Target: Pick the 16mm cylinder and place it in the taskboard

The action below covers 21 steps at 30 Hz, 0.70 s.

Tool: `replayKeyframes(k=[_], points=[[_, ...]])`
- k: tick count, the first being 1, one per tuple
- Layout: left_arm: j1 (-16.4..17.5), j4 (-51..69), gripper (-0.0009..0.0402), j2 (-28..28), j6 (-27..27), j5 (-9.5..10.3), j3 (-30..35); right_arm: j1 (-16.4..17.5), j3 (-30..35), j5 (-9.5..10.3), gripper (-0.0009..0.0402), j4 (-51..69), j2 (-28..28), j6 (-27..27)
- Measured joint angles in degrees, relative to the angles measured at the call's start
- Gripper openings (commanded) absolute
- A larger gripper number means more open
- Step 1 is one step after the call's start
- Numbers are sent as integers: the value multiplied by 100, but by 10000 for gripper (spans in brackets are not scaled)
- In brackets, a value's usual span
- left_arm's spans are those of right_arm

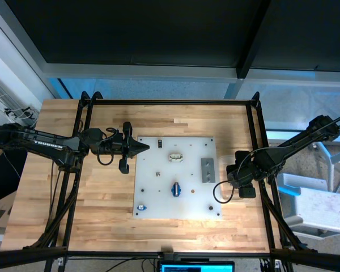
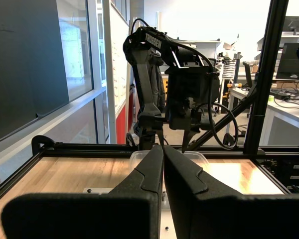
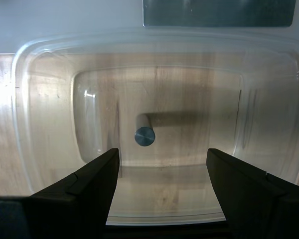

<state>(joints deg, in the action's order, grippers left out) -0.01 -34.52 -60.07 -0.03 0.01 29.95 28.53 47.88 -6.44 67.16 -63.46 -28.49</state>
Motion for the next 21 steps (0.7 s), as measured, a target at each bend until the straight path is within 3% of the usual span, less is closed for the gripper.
replayKeyframes(k=[21], points=[[0,2,0,0,0,2,-2,101,-564,0,244,-754,-105,-131]])
